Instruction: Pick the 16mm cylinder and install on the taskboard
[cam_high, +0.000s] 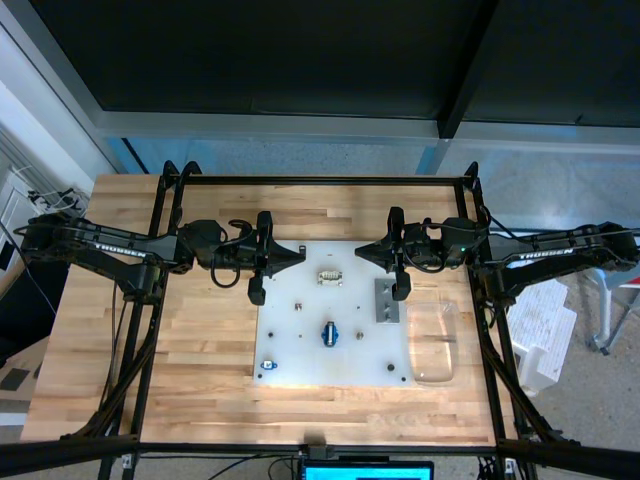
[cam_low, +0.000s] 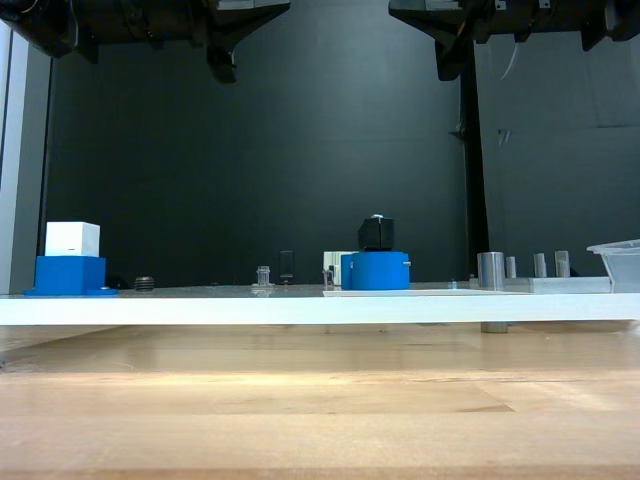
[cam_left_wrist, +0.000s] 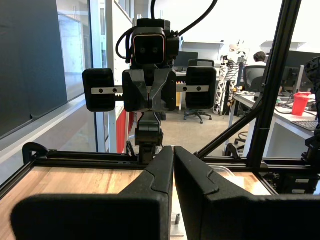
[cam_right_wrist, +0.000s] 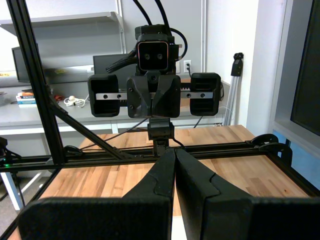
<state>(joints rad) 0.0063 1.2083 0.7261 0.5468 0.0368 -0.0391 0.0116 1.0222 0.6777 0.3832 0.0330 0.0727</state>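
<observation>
Worktop: a pale butcher-block worktop (cam_high: 150, 350) of matte wooden strips running left to right, fenced by a black frame (cam_high: 320, 181) of thin rails.
Board: the taskboard (cam_high: 300, 350) is a smooth, square white plastic plate lying flat mid-worktop. At table height it reads as a thin white slab.
Fittings: a rectangular grey block (cam_high: 386, 298) of metal sits on the board's right side. A round blue connector (cam_high: 330, 334) with a dark top is near the middle, and a white cube on a blue base (cam_low: 70, 258) is at the near left corner.
Task piece: the 16mm cylinder (cam_low: 490, 270) is a short silver-grey peg, round-sided and flat-topped. It stands upright on the taskboard, right of the blue connector and just left of the thinner pegs by the grey block, well clear of both hands.
Tray: a clear tray (cam_high: 435, 340) of see-through plastic with rounded corners lies just beside the board's right edge.
Left hand: the left hand (cam_left_wrist: 173, 148) has black angular fingers pressed to a hairline slit and grips nothing. It is held high over the board's far left part, pointing right.
Right hand: the right hand (cam_right_wrist: 175, 151) is pinched narrow the same way and carries nothing. It is high over the far right part, facing the left hand across a gap.
Room: there is open air between the hands and the board, and wide bare wood to the left and on the near side. The right is tighter, beside the tray.
</observation>
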